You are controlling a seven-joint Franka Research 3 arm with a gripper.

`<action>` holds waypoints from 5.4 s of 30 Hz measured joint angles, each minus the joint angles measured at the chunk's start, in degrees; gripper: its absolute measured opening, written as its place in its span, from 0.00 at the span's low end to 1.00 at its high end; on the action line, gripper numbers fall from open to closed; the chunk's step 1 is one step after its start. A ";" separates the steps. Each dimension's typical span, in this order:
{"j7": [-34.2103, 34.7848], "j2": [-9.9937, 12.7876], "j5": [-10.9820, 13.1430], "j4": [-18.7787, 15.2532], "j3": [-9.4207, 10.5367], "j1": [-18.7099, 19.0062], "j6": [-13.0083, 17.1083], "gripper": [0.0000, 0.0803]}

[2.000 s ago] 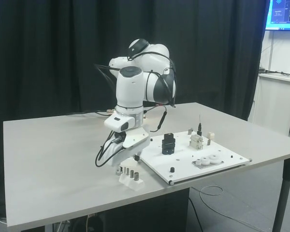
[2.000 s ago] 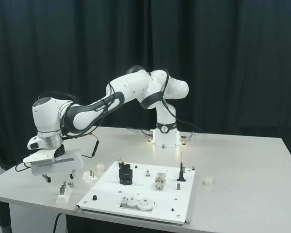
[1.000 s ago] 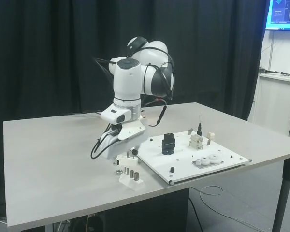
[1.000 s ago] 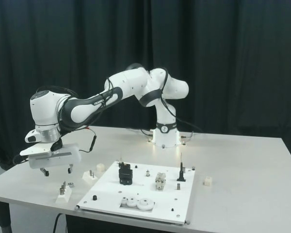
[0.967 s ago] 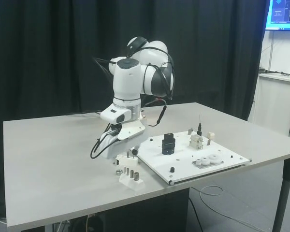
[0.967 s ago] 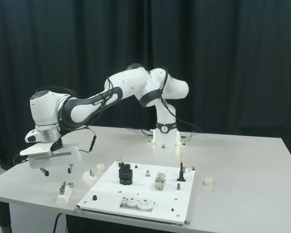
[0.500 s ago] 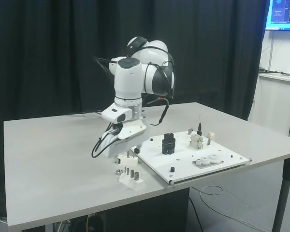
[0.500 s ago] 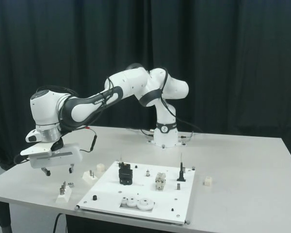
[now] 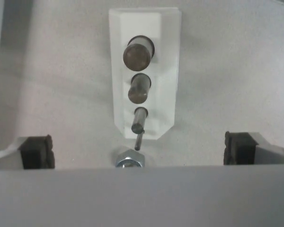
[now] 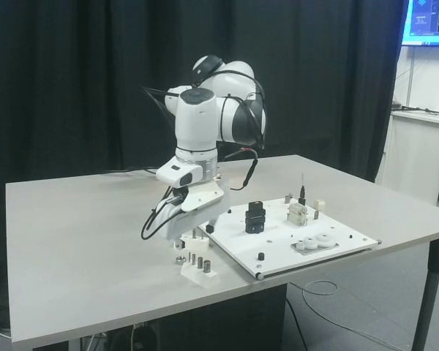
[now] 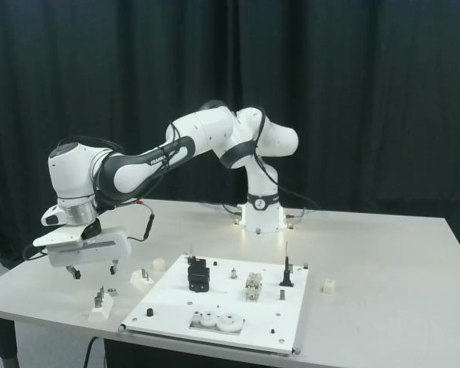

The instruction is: Pick round peg 3.

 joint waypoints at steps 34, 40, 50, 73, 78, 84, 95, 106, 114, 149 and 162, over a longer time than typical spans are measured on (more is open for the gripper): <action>-4.09 0.39 -4.36 -0.28 6.65 -1.70 7.79 1.00; -4.05 0.39 -6.39 -0.33 7.87 -2.01 8.13 1.00; -3.69 0.37 -8.09 -0.37 9.47 -2.53 8.13 1.00; -2.57 0.37 -9.36 -0.72 11.70 -2.81 8.18 1.00; -1.85 0.33 -10.16 -0.72 12.11 -2.81 8.18 0.88; -1.32 0.21 -10.88 -0.72 12.52 -2.81 8.18 0.68; -0.26 -0.10 -11.96 -0.72 12.95 -2.80 8.17 0.13; 1.06 -0.73 -13.55 -0.72 13.06 -3.09 7.97 0.13; 1.08 -1.90 -14.68 -0.72 13.68 -3.90 6.90 0.13; 3.31 -7.73 -16.28 -0.49 13.70 -4.68 1.22 0.13; 4.25 -8.02 -16.28 -0.49 13.71 -4.68 1.15 0.13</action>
